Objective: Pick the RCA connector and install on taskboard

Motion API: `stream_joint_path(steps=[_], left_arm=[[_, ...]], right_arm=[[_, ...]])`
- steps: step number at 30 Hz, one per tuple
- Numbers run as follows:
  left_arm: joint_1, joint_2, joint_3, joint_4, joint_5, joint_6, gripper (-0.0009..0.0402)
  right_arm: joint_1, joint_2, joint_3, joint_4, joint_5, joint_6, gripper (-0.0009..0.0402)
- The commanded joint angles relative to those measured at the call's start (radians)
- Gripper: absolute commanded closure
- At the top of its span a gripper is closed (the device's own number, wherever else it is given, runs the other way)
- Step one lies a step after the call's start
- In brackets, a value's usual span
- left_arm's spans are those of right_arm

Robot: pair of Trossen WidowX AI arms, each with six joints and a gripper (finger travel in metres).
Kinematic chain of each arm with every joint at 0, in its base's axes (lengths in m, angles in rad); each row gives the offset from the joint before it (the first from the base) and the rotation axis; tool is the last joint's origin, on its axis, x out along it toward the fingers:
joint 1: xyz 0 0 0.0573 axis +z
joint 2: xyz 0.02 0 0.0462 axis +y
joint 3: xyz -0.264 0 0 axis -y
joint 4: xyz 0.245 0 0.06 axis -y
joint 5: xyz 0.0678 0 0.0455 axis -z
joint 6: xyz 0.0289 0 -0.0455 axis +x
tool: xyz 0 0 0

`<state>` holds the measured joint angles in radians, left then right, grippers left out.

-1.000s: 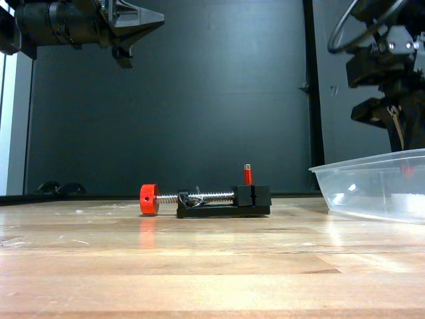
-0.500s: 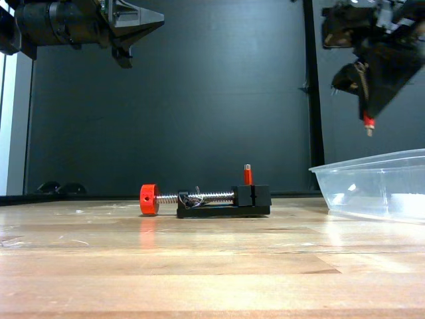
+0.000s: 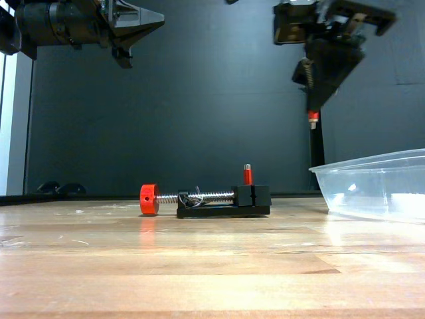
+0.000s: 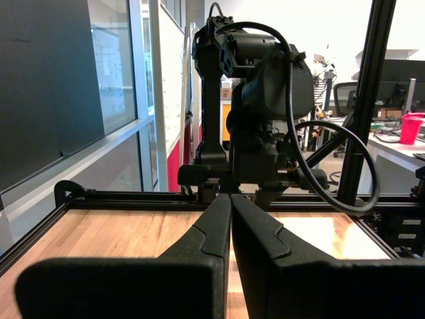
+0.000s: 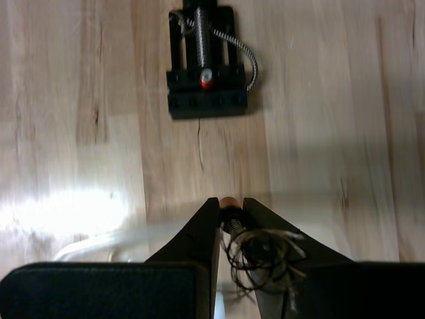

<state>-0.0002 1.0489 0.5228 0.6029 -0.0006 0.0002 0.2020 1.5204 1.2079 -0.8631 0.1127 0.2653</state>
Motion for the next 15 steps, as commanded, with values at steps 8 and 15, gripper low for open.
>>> stream_joint_path(steps=[8,15], left_arm=[[0.0,0.0,0.0,0.0,0.0,0.0,0.0393],[0.0,0.0,0.0,0.0,0.0,0.0,0.0393]], right_arm=[[-0.019,0.183,0.149,0.01,0.0,-0.039,0.0393],[-0.024,0.289,0.238,0.018,0.0,-0.048,0.0393]])
